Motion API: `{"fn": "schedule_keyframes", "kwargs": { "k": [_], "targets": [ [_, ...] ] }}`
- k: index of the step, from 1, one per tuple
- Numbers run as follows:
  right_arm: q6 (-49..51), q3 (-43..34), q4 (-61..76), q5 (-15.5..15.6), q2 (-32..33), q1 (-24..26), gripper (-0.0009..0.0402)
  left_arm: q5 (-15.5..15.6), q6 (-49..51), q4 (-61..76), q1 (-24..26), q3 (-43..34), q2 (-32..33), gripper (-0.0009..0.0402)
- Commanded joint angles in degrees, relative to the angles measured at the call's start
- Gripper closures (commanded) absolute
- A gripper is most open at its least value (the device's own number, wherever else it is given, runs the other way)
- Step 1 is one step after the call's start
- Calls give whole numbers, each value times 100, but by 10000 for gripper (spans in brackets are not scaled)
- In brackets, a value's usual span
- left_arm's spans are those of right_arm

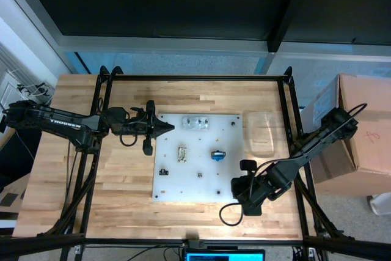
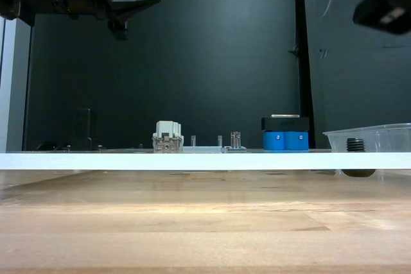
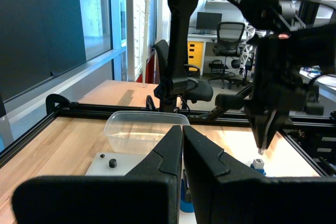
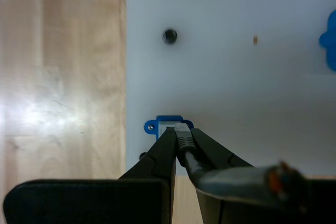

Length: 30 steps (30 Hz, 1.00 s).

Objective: Remove the RJ45 connector from the taskboard and place in the container

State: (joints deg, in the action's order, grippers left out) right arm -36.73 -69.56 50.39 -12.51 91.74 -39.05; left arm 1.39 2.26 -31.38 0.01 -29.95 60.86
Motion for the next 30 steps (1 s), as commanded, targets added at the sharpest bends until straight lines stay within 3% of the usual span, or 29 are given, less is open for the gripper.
{"fn": "schedule_keyframes", "kwargs": {
  "k": [1, 16, 30],
  "targets": [
    [-4, -173, 195, -2, -140, 39, 393, 0, -2, -2, -2, 0, 0, 393],
    [127, -1121, 516, 4, -568, 299, 393, 0, 0, -2, -2, 0, 0, 393],
    [166, -1158, 575, 7, -649, 332, 393, -2, 0, -2, -2, 0, 0, 393]
  ]
}}
